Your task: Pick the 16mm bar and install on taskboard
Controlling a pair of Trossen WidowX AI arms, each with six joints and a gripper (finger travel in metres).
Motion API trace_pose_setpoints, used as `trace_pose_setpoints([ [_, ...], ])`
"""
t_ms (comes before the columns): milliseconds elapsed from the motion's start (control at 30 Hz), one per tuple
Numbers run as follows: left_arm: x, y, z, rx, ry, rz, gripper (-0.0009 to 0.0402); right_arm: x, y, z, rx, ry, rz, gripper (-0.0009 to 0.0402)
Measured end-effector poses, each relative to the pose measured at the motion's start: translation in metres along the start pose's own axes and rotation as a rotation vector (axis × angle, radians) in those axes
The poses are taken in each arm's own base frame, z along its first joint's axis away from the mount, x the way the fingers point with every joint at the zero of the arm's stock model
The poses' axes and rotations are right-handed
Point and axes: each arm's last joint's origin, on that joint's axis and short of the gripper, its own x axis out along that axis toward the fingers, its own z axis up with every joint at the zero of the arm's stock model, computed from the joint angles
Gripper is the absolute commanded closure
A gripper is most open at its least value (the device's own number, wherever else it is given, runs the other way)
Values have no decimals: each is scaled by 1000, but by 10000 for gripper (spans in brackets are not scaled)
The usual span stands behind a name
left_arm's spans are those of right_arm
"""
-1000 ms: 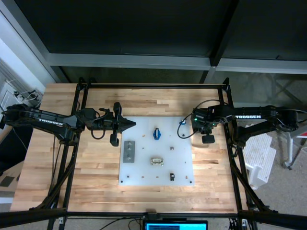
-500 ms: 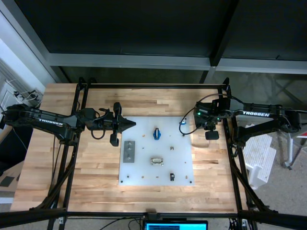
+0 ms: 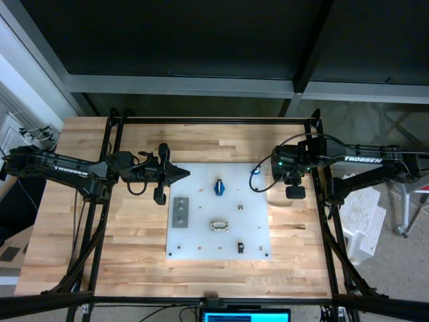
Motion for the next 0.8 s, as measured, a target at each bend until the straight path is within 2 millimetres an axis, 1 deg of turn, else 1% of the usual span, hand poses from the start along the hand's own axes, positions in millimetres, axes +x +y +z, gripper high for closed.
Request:
trace_pose_setpoints([
  [400,0,0,0,0,0,0,393,-11,43,20,45,-21,36,373],
  [800,0,0,0,0,0,0,393,1,96,45,40,39,57,373],
])
